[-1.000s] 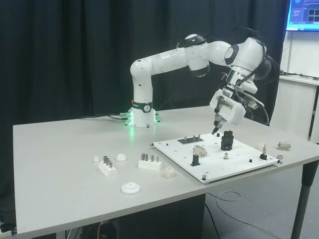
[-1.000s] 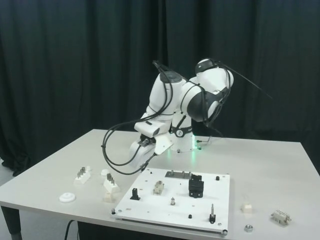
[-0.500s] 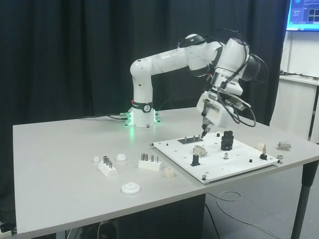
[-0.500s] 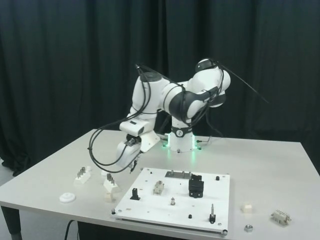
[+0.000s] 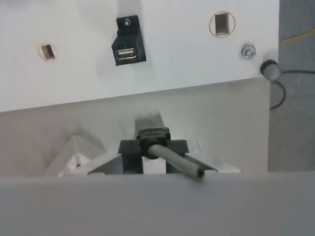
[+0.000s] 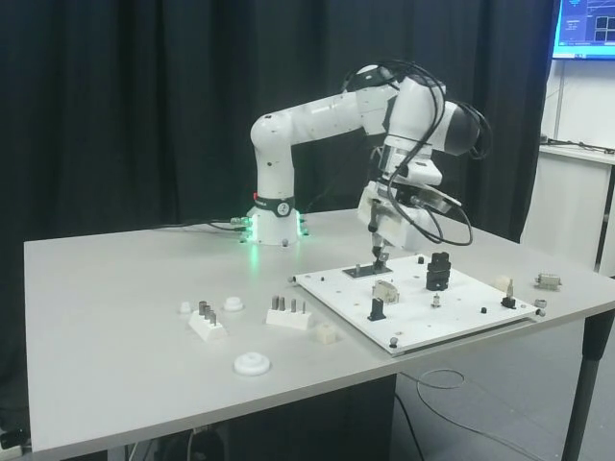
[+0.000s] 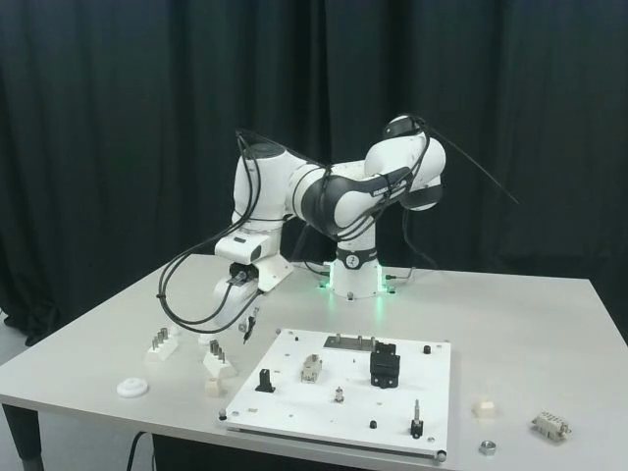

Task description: Insert USB.

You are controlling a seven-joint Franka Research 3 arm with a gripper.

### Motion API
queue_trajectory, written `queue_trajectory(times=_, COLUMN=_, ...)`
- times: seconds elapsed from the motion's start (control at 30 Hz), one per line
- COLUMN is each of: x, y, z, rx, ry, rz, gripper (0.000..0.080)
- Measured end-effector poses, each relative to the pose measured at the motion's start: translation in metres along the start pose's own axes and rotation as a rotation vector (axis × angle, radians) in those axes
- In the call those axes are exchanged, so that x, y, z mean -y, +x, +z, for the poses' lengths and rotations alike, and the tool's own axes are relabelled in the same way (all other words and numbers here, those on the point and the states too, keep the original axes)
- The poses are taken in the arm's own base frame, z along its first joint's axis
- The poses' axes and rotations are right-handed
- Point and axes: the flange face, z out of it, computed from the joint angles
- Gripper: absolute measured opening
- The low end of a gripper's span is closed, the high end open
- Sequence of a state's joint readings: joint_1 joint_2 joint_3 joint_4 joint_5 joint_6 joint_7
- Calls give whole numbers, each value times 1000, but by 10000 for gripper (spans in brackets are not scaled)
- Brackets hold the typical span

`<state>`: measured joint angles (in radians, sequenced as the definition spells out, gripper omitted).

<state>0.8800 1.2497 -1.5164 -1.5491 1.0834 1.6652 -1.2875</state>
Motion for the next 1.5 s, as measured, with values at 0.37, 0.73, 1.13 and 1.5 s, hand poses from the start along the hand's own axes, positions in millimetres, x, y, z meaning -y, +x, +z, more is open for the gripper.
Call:
queue_trajectory(times=0.37, x=-6, y=-16, z=14, rx=-58, ry=42, rz=-31, gripper=95)
queue_trajectory(times=0.73, x=-2, y=-23, z=26, rx=-103, ry=112, rz=-10, gripper=95)
queue_trajectory(times=1.13, x=3, y=-27, z=40, rx=-146, ry=178, rz=0, gripper=95)
queue_trajectory(times=1.5, x=10, y=-31, z=59, rx=-170, ry=221, rz=-29, gripper=95)
